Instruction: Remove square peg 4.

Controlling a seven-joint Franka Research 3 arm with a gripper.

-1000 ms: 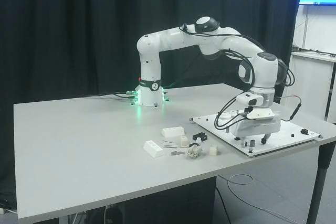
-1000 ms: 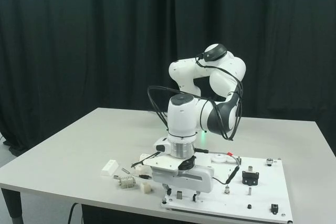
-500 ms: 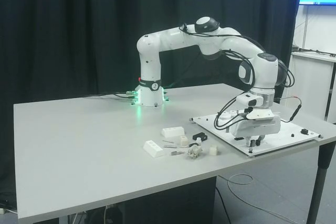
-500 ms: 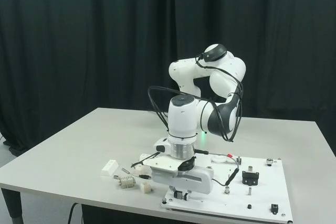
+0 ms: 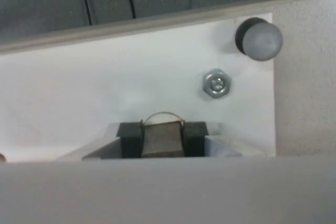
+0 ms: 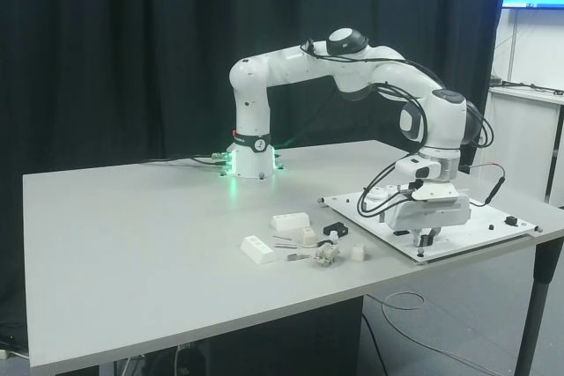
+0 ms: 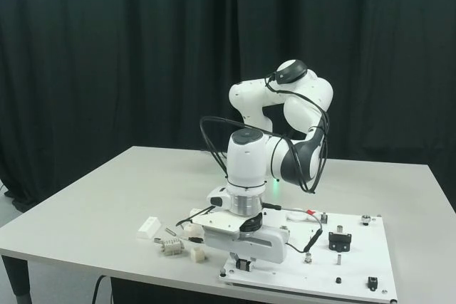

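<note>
Grey table [image 6: 132, 235]: bears the arm's base, a board and loose parts.

White arm [image 6: 291, 63]: bolted at the table's far side, green light at its base; it reaches over and bends down to the board's near corner.

White board [image 7: 356, 261]: flat on the table, carrying small black fixtures; a hex nut [image 5: 217, 84] and a round grey knob [image 5: 261, 39] sit by its corner.

Loose white blocks [image 6: 257, 248]: a cluster on the table just beside the board.

Gripper [image 5: 163, 139]: pointing straight down, low over the board's front edge; its two black fingers [image 5: 129, 139] are drawn in and clamped on either side of the peg.

Square peg 4 [image 5: 163, 139]: upright between the fingers, near the board's corner; whether it has left its hole cannot be told.
</note>
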